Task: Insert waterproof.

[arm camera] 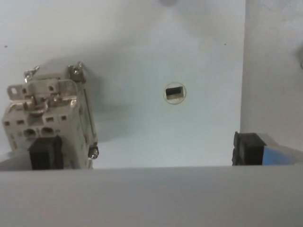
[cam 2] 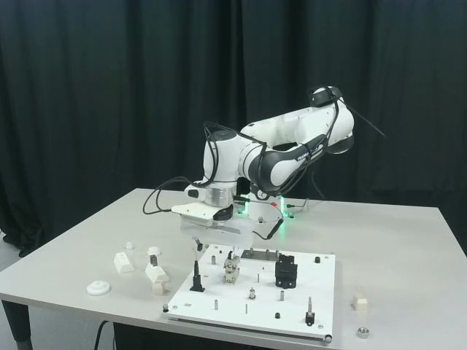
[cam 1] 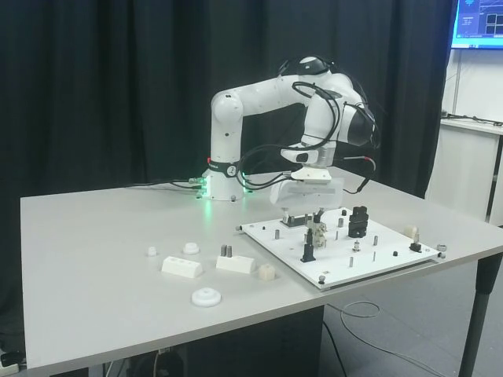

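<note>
Above the white assembly board (cam 1: 330,259), the gripper (cam 2: 208,244) hovers; whether its fingers are apart cannot be told. Below it the multi-pin connector block (arm camera: 49,118) stands fixed on the board, likely the waterproof part, placed upright for reaching from above.

White blocks (cam 1: 181,267), white gear (cam 1: 207,297) on grey table (cam 1: 94,236); black curtain (cam 1: 118,78) behind.
</note>
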